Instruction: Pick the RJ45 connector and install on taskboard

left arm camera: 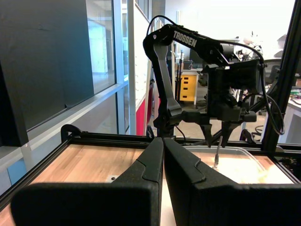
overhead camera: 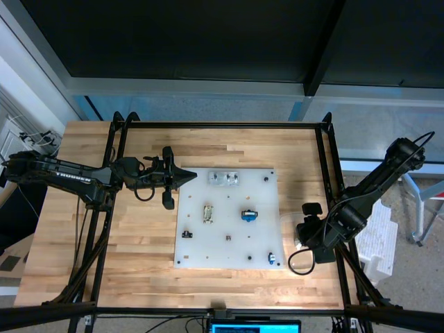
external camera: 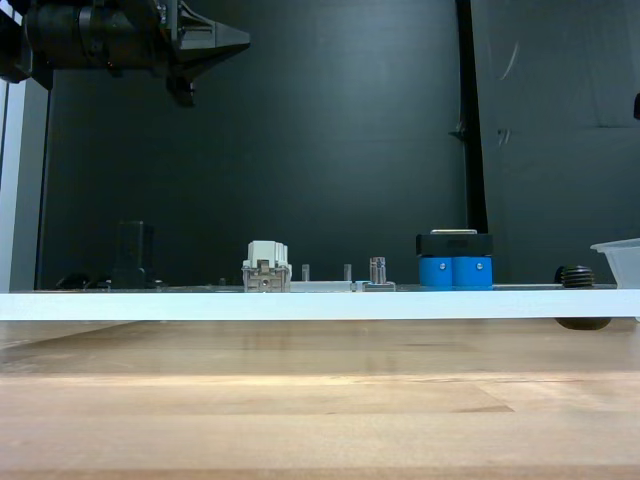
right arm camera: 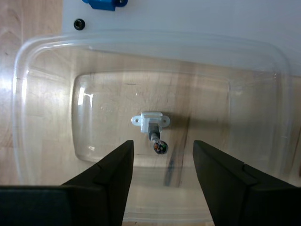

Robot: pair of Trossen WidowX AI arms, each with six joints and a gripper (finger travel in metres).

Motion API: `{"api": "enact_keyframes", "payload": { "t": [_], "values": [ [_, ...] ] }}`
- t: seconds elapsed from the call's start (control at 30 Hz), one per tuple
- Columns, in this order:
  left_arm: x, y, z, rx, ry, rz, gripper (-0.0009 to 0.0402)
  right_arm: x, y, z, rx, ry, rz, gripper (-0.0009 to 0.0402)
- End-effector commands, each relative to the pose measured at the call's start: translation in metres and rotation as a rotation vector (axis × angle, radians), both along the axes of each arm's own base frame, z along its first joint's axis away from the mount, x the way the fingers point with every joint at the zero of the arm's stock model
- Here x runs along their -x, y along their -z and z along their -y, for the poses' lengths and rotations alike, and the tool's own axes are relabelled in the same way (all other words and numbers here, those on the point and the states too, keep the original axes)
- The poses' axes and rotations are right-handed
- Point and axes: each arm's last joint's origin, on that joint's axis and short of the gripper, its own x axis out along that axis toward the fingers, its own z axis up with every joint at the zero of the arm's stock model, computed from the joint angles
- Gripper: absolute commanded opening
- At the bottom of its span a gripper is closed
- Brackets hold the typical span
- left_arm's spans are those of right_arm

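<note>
Jaws of the right gripper [right arm camera: 162, 145] are spread apart with nothing clamped. They sit over the clear tray [right arm camera: 17, 89], one black wedge-shaped finger [right arm camera: 113, 170] on either side of the RJ45 connector [right arm camera: 151, 121].

Connector is a small pale plastic piece with two little mounting ears, standing on the tray floor. Its short cable stub points up at the camera, coloured wire ends showing. The left wrist view has the stub rising between the two fingers; can't tell if it touches either.

Tray is thin and glossy with rounded corners. It sits on the wood-plank bench [overhead camera: 139, 243], just beside the right edge of the taskboard [overhead camera: 208, 243].

Board is a flat matte white square with small holes. It carries a silver block [overhead camera: 224, 178], a beige-grey housing [overhead camera: 207, 213] and a blue-and-black fitting [overhead camera: 249, 215]. Connector is in the tray, apart from the board.

Left gripper [overhead camera: 192, 178]: jaws closed flush, holding nothing. It is held high above the bench at the board's left edge, pointing across toward the right arm.
</note>
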Motion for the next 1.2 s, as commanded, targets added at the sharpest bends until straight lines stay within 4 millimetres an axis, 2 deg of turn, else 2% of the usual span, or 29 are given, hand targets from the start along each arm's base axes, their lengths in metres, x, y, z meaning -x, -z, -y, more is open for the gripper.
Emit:
{"api": "enact_keyframes", "payload": {
  "t": [0.03, 0.27, 1.2],
  "values": [
    [0.0, 0.0, 0.0, 0.0, 0.0, 0.0, 0.0, 0.001, 0.004, 0.0, -0.002, 0.003, 0.0, 0.0203],
    [0.0, 0.0, 0.0, 0.0, 0.0, 0.0, 0.0, 0.001, 0.01, 0.0, 0.0, 0.009, 0.002, 0.0237],
    [0.0, 0.0, 0.0, 0.0, 0.0, 0.0, 0.0, 0.001, 0.044, -0.003, -0.005, 0.019, 0.03, 0.0236]
  ]
}}
